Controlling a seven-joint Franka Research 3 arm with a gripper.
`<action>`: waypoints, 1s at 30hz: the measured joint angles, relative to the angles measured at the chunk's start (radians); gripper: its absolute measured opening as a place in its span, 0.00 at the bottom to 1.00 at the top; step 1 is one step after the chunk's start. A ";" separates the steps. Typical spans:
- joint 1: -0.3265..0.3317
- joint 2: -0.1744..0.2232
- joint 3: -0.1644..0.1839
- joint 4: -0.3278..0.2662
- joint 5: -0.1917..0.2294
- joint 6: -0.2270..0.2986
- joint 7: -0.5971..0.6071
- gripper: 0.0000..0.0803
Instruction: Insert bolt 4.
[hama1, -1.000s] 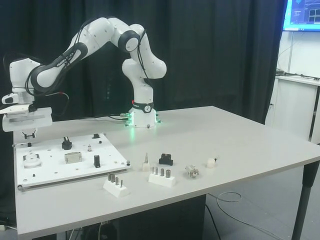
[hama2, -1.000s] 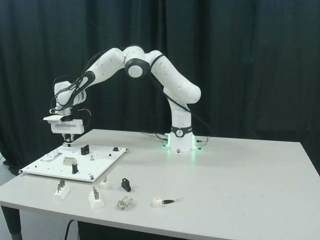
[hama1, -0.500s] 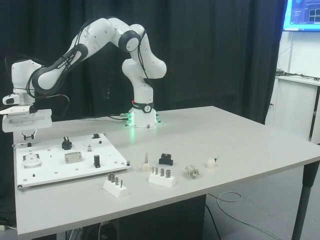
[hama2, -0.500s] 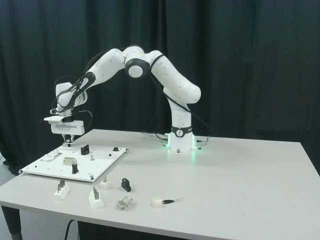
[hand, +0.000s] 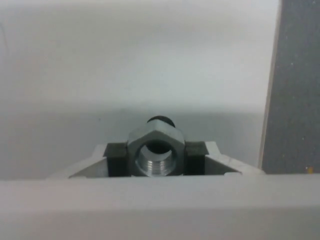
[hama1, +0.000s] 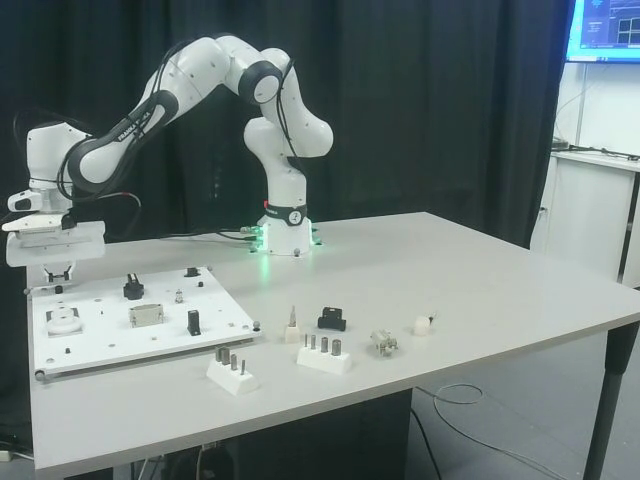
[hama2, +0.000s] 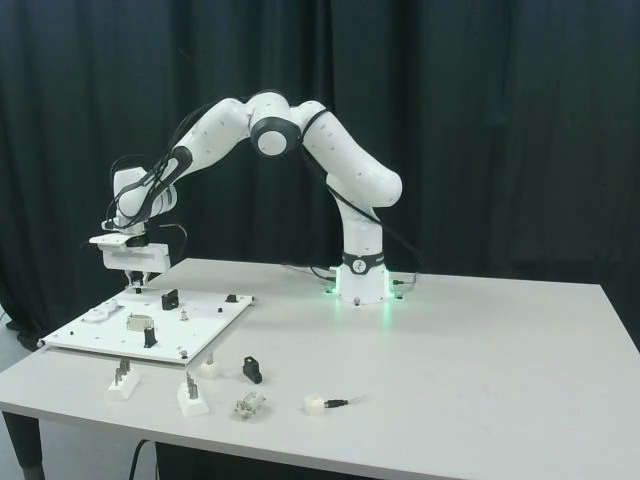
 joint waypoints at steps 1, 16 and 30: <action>0.000 0.000 0.000 0.000 0.000 0.000 0.000 0.28; 0.002 0.010 0.000 0.000 0.000 0.003 0.001 0.28; 0.004 0.025 0.001 0.006 0.010 0.017 0.007 0.28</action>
